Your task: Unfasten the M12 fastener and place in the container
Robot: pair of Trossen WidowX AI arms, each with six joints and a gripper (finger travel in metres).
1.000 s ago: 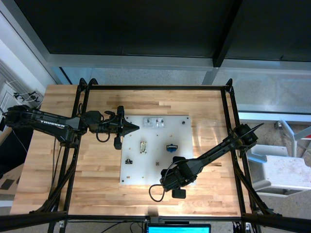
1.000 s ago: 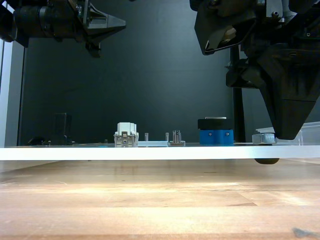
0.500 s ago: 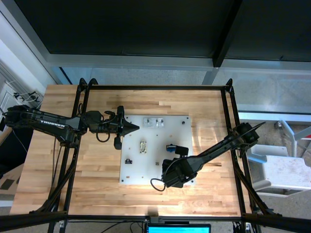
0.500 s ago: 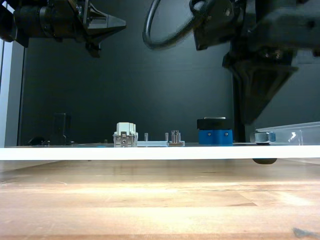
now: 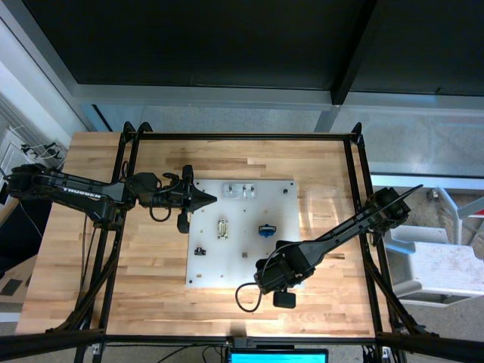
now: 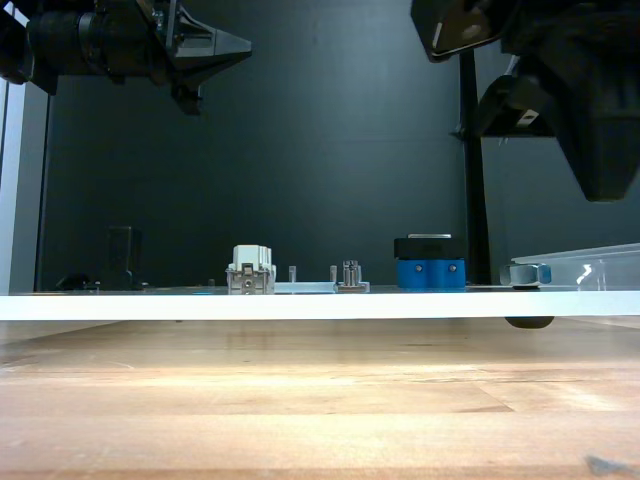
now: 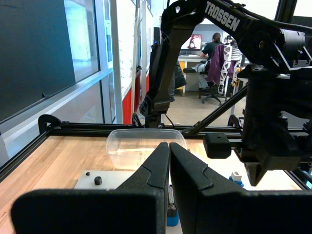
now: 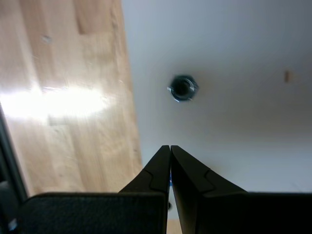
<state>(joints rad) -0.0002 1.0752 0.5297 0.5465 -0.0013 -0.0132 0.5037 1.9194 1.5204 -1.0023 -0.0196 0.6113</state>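
You look mid-unfastening: right gripper (image 8: 170, 147), pressed together and empty, hangs upper right in the low view above the M12 fastener (image 8: 183, 88); spread, then descend. Left gripper (image 7: 169, 144), likewise pressed together, parks upper left.

The M12 fastener (image 8: 183, 88) shows blurred; the container (image 6: 600, 268) runs off-frame

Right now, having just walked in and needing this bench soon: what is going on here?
The right gripper, shut on nothing, hangs raised above the near right part of the flat white board, close to the small silver nut. That nut sits on its stud on the board, not in the clear plastic container. The left gripper, also shut, is parked high over the board's left edge.
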